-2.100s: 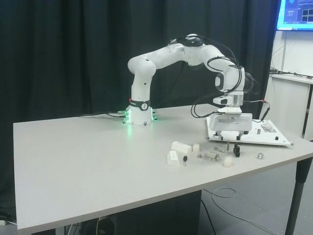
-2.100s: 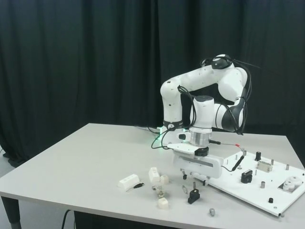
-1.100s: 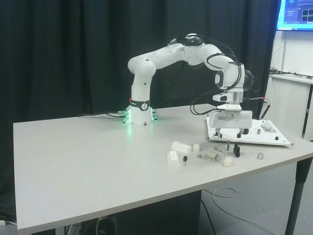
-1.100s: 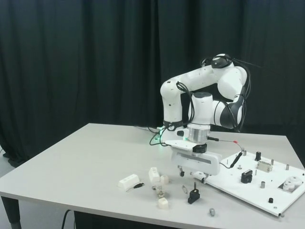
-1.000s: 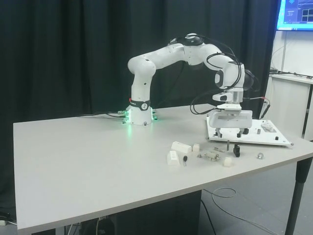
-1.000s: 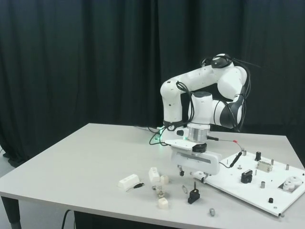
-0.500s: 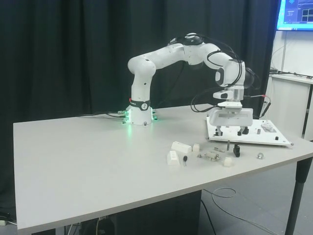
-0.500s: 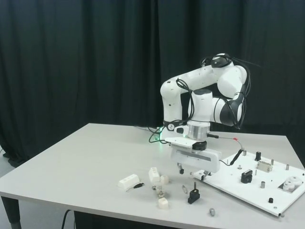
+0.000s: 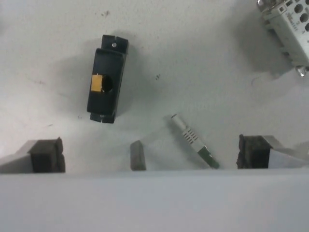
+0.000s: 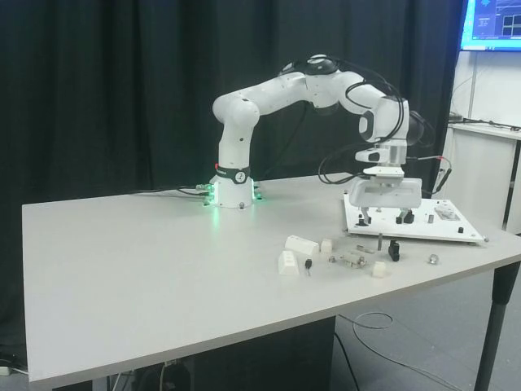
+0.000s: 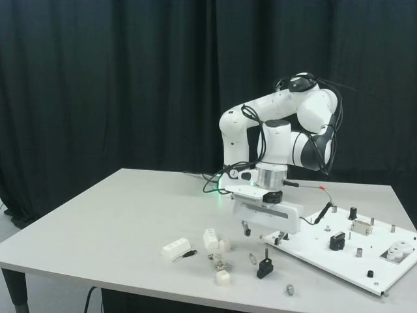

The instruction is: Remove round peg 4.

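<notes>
A short grey round peg (image 10: 379,242) (image 11: 265,251) stands upright on the table, just off the front edge of the white board (image 10: 423,231) (image 11: 339,267). My gripper (image 10: 381,217) (image 11: 260,235) hangs above it, open and holding nothing. In the wrist view the peg (image 9: 137,155) shows between the two black fingertips (image 9: 47,155), touching neither. A black block (image 9: 107,85) (image 11: 264,267) lies on the table right beside the peg.
A small white plug with a green tip (image 9: 193,140) and a white multi-pin connector (image 9: 289,24) lie near the peg. White blocks (image 10: 300,243) (image 11: 174,248) and a small metal piece (image 10: 434,260) are scattered on the table. Several parts stand on the board.
The gripper has risen from table height around the peg to well above it, staying open. The peg stays standing where it was.
</notes>
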Motion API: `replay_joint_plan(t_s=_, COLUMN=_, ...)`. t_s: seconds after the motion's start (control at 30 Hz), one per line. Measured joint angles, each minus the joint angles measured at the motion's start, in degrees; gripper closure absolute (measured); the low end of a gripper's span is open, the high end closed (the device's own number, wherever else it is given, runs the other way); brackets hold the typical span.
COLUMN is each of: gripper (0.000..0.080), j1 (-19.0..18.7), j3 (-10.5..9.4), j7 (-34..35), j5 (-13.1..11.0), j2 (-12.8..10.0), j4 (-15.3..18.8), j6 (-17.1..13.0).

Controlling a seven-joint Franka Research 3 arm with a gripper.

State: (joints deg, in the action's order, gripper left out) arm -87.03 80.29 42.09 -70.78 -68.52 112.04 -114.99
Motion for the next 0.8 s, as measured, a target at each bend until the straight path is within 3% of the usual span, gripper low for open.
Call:
replay_joint_plan(t_s=0.47, gripper=0.0003, j1=0.02, j3=0.22, j7=-3.1, j5=0.1, j2=0.0, j4=-0.92, j6=0.22)
replay_joint_plan(t_s=0.8, gripper=0.0003, j1=0.02, j3=0.2, j7=-6.51, j5=0.09, j2=-0.01, j4=-4.47, j6=1.96)
